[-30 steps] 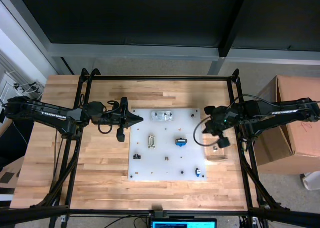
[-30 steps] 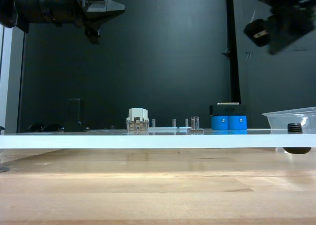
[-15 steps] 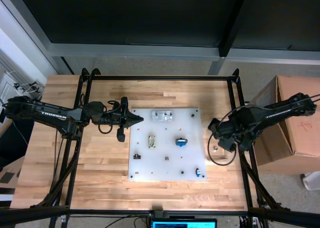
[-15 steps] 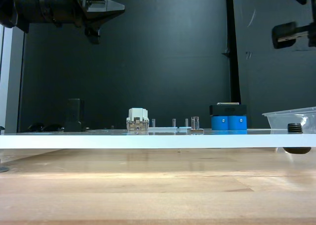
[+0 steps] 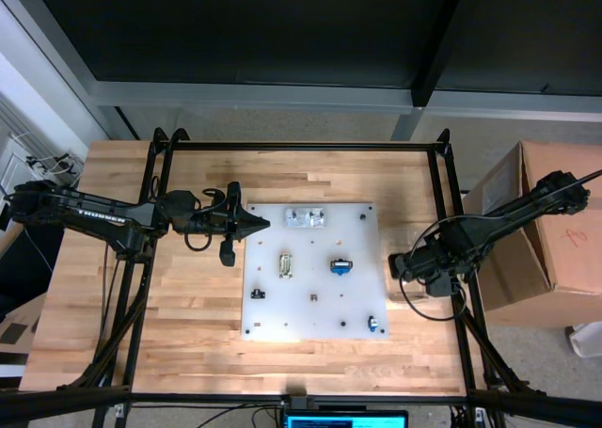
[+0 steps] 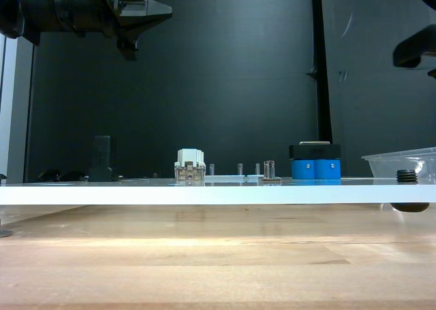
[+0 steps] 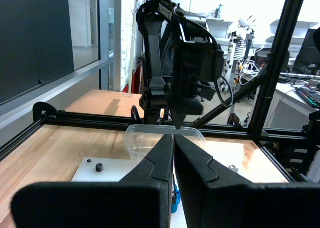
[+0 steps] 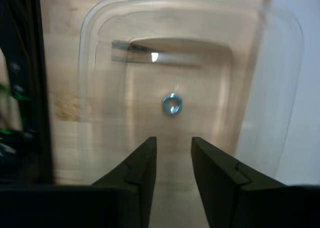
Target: Pick the M12 nut and place it on its threads and fasten
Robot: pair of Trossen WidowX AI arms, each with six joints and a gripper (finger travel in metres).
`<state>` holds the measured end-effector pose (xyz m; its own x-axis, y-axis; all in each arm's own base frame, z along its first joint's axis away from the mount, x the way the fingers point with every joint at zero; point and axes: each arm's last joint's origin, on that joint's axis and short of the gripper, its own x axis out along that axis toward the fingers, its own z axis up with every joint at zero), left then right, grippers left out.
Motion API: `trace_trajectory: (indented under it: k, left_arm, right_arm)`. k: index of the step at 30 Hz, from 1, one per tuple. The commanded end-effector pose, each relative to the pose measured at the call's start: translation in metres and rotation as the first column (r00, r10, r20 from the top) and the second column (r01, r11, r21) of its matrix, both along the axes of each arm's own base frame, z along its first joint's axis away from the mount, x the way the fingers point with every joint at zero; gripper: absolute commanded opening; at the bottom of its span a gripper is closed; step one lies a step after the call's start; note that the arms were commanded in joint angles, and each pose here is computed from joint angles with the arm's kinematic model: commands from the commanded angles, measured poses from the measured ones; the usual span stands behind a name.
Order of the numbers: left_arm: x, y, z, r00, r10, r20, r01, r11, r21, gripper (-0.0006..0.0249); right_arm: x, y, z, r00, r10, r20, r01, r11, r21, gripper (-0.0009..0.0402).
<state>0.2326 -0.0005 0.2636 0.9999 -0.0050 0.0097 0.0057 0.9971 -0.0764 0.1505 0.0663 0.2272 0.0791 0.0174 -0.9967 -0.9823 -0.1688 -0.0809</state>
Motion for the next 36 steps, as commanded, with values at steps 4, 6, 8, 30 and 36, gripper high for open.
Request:
trace_trajectory:
  k: [4, 6, 8, 30, 36]
  left_arm:
    - [0.000, 0.000, 0.000, 1.000, 0.000, 0.000, 0.000, 1.000, 0.000, 0.0000]
    - [0.000, 0.000, 0.000, 1.000, 0.000, 0.001, 0.000, 1.000, 0.000, 0.0000]
    - [0.000, 0.000, 0.000, 1.000, 0.000, 0.000, 0.000, 1.000, 0.000, 0.0000]
    - [0.000, 0.000, 0.000, 1.000, 0.000, 0.000, 0.000, 1.000, 0.000, 0.0000]
    - [0.000, 0.000, 0.000, 1.000, 0.000, 0.000, 0.000, 1.000, 0.000, 0.0000]
  right_arm:
    - [0.003, 0.004, -0.016, 0.985, 0.169, -0.036, -0.170, 0.985, -0.034, 0.0146]
    - [0.007, 0.005, -0.022, 0.985, 0.170, -0.036, -0.172, 0.985, -0.034, 0.0153]
    - [0.009, 0.007, -0.029, 0.984, 0.172, -0.040, -0.174, 0.984, -0.035, 0.0155]
    - [0.015, 0.004, -0.073, 0.994, 0.106, -0.041, -0.107, 0.994, -0.033, 0.0155]
    - [0.015, 0.004, -0.074, 0.993, 0.107, -0.044, -0.108, 0.994, -0.034, 0.0155]
